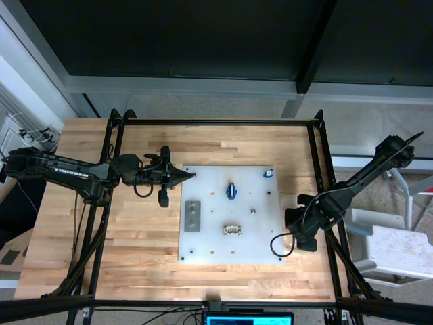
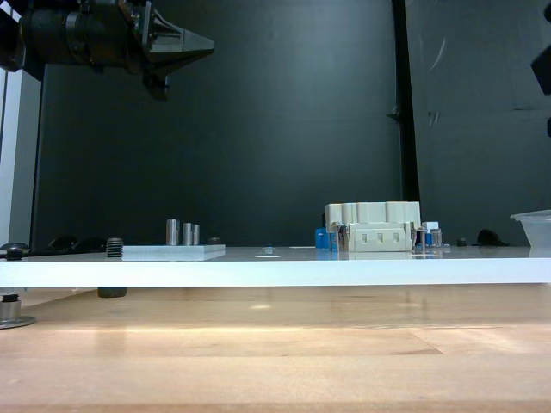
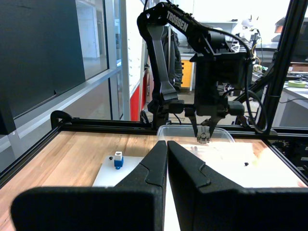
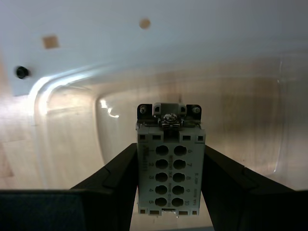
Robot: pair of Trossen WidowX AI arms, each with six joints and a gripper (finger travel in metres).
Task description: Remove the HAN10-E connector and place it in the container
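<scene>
r gripper (image 4: 168, 153) holds han10-e connector (image 4: 168, 173) lengthwise over container (image 4: 250, 115); l gripper (image 1: 191, 175) by board (image 1: 260, 247)

The HAN10-E connector (image 4: 168, 166) is beige, container (image 4: 42, 126) clear, board (image 1: 203, 248) white, knob (image 1: 231, 191) blue

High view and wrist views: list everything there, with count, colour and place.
HAN10-E connector: one, beige-grey, held over the container.
container: one, clear, on the table beside the board's right edge.
white board: one, white, middle of the table.
grey block: one, grey, left part of the board.
blue knob: one, blue, centre of the board.
blue-and-white part: one, far right corner of the board.
beige housing: one, beige, near part of the board.
table: one, light wood, under everything.
left gripper: one, black, fingers shut, raised over the board's far left corner.
right gripper: one, black, fingers clamped on the connector over the container.
</scene>
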